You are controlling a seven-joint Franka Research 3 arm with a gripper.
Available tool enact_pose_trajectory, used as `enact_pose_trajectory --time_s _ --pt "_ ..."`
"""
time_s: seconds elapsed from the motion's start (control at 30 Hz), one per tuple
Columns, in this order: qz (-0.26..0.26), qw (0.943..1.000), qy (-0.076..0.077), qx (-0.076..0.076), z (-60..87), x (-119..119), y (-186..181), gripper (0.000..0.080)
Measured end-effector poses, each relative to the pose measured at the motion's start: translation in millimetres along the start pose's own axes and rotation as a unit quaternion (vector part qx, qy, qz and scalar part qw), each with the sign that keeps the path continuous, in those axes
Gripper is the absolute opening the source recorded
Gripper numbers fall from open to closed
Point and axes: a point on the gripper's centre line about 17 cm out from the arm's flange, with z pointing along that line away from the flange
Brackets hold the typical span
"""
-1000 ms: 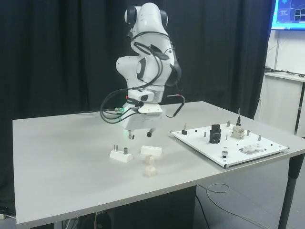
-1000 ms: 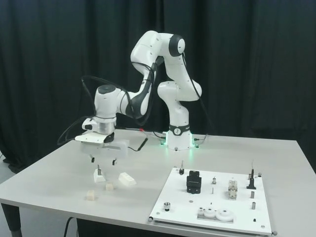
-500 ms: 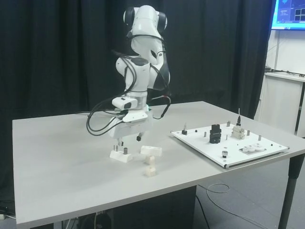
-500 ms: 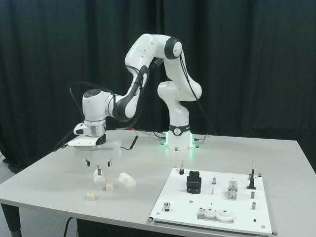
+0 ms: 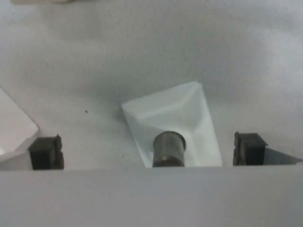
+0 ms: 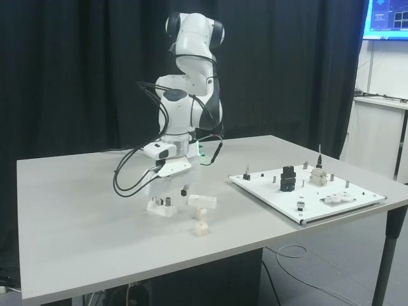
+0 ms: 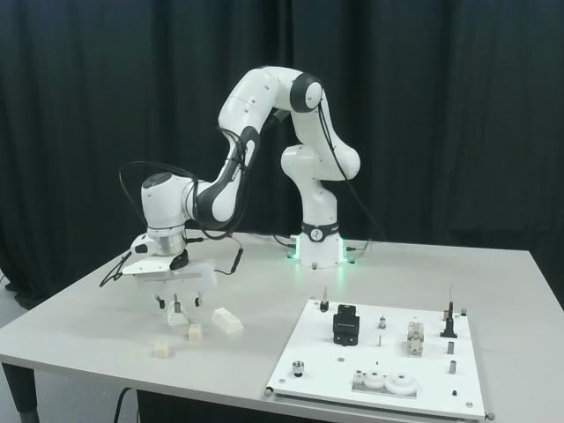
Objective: Pick round peg 4.
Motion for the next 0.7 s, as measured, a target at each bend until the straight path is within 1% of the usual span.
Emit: enact_pose_trajectory --time_s 0.3,0.7 --pt "0.002 1.0 -0.002 0.001 4.3 -3.8 -1.0 0.08" --pt "0.005 1.0 0.003 -0.007 3.8 -3.8 5.5 0.08"
